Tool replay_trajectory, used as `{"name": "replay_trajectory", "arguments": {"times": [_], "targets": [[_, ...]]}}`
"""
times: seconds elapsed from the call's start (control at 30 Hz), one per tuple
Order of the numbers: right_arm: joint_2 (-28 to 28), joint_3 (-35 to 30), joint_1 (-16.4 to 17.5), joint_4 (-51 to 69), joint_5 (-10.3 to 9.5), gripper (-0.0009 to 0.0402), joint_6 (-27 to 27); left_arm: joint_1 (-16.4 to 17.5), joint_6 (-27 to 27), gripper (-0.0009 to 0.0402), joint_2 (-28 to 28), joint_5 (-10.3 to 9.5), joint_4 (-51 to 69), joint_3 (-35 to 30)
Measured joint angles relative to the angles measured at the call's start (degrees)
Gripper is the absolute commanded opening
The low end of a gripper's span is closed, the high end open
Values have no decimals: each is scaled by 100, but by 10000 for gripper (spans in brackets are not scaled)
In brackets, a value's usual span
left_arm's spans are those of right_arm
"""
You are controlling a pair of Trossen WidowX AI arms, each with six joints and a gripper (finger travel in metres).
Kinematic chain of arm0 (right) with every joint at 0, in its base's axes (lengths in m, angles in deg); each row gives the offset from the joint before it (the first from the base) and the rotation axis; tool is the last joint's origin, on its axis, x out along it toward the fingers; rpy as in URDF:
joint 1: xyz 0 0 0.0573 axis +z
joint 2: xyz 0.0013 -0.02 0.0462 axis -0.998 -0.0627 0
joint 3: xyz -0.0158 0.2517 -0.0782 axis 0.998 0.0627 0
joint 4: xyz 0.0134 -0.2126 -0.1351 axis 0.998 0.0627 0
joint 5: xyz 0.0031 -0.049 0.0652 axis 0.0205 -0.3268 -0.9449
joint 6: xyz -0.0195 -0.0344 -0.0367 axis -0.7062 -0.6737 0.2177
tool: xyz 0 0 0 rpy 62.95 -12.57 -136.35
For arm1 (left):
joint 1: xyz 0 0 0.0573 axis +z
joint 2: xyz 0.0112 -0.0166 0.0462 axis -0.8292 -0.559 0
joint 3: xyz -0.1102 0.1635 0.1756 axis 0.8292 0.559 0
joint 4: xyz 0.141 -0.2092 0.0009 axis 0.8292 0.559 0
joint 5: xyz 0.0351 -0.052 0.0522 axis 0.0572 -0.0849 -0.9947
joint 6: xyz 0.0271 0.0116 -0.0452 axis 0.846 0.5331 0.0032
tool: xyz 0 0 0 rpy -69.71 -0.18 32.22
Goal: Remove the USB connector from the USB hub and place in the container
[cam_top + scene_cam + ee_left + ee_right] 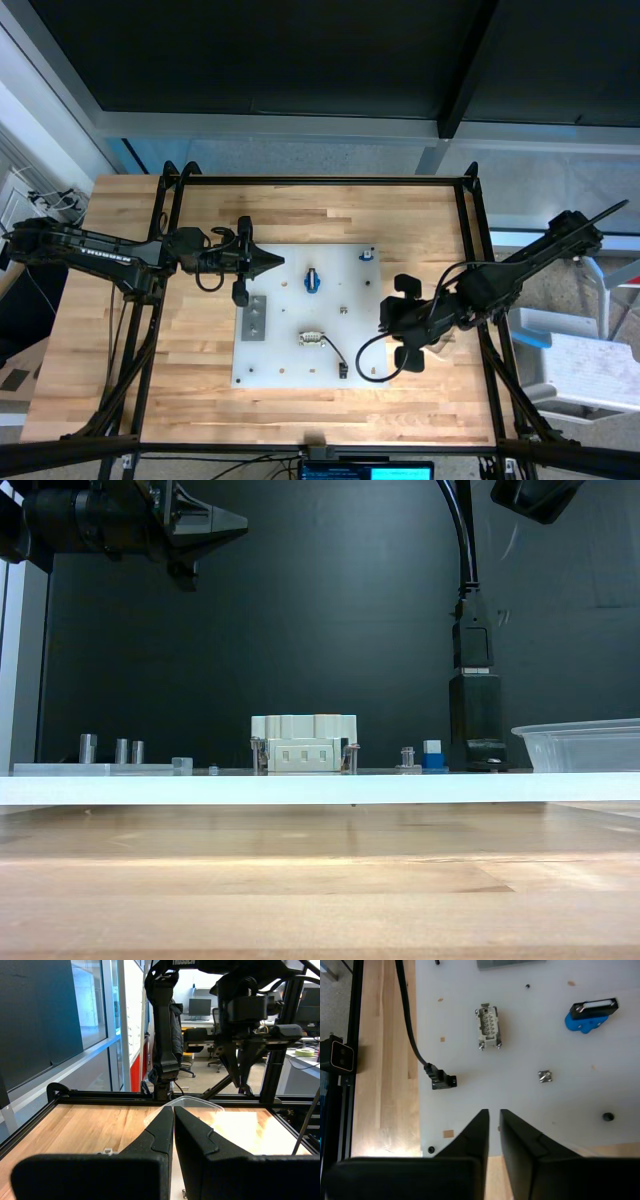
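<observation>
Plainly the extraction has not begun. Above the far-left corner of the white task board hangs the left gripper, its 2 fingers pressed together on nothing; it looks parked. On the board's left side sits the grey block. Toward the board's near edge, right of its middle, the USB connector stands plugged upright in the black USB hub, its cable rising straight up. High over the board's right edge hovers the right gripper, fingers almost closed with only a narrow slit between them, holding nothing. By that right edge rests the clear container; whether it sits on the board or just off it cannot be told. For the step in hand, reaching the plug, the right gripper would likely need to spread its fingers wider than the plug body, descend over the plug rather than the thin cable, and clamp its flat sides. A pull straight up along the socket's axis seems safest; tugging sideways or by the cable could jam the plug.
</observation>
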Motion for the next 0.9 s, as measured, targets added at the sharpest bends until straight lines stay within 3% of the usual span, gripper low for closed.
{"name": "replay_trajectory", "arguments": {"times": [0.13,0.3,0.9], "targets": [[-223,-140,146,-4,-2,102,157,0,0,1,2,0,2,0],[-507,-332,284,-15,149,126,203,0,-2,1,2,0,2,0],[-1532,-686,496,-378,146,135,225,0,0,1,2,2,2,0]]}}
